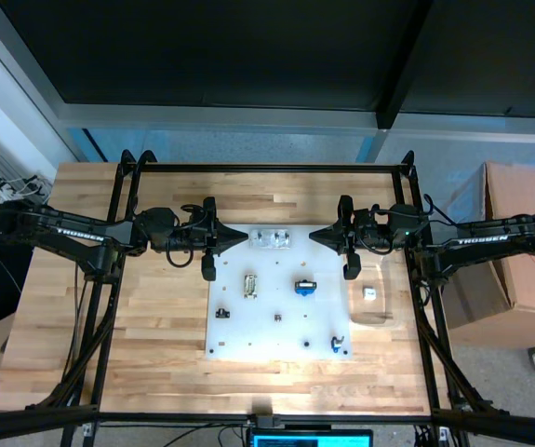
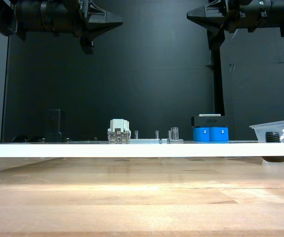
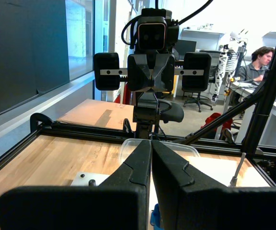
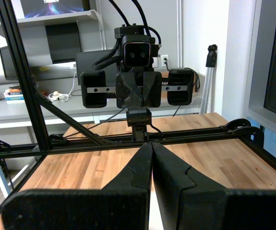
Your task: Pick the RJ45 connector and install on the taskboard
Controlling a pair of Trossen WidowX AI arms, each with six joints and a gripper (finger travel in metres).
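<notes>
The table (image 1: 155, 317) is pale wood, smooth, with visible grain and a soft sheen. The board (image 1: 248, 340) on it is flat matt white, plastic by the look of it. At the board's 3 o'clock, the tray (image 1: 371, 319) is clear, glossy plastic. The left gripper (image 1: 242, 238), over the board's 11 o'clock, and the right gripper (image 1: 314, 237), over its 1 o'clock, have matt black plastic fingers (image 3: 138, 165). The frame (image 1: 267, 168) is satin black metal. The box (image 1: 518, 251) is dull brown cardboard.
</notes>
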